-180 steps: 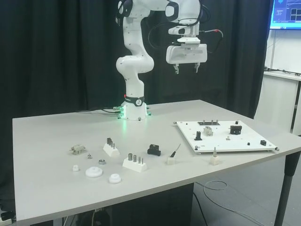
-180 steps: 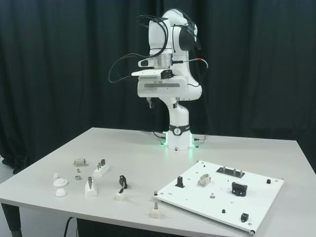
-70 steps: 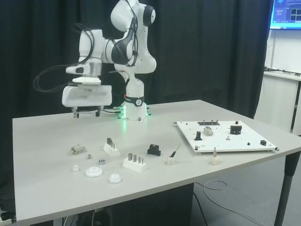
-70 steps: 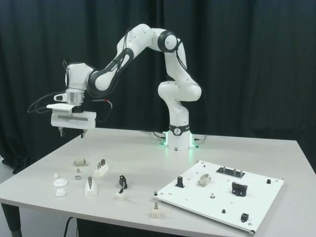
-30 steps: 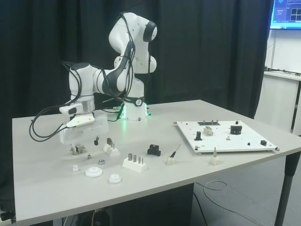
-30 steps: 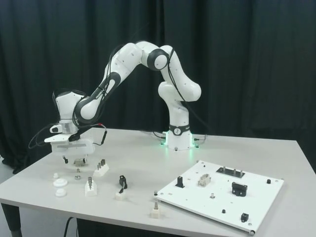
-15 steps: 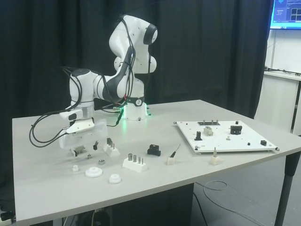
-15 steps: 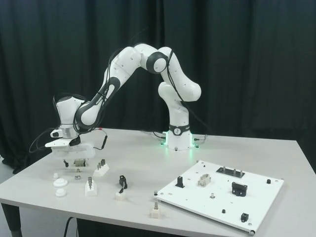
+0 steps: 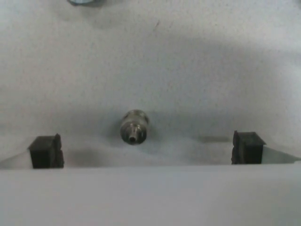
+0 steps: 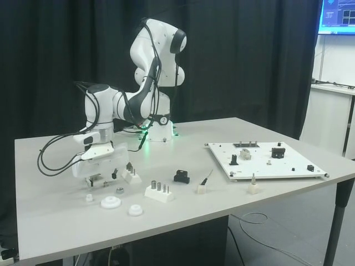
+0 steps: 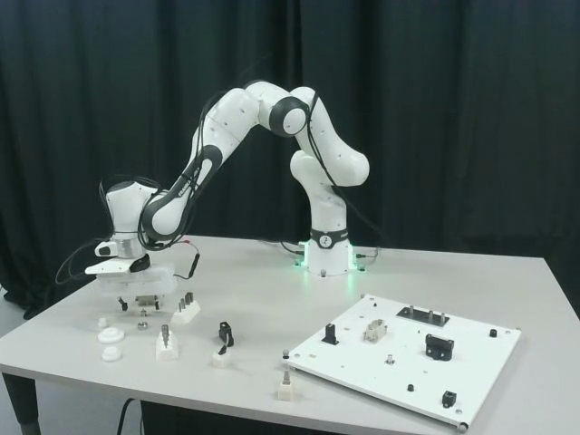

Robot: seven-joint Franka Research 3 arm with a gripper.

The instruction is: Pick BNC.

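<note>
Grey BNC (image 9: pixel 134 126) sits between the spread fingers of the claw (image 9: pixel 146 150), its base hidden.

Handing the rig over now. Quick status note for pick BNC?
Gripper: open, fingers wide apart, low over the grey table, holding nothing.
BNC: lying on the table, roughly centred between the fingers in the wrist view, neither finger touching it.
Done: arm is positioned over the part.
Left: finish the descent if needed, close on the BNC, lift.
Nearby: small white fixture blocks sit close by, so lift carefully.
</note>
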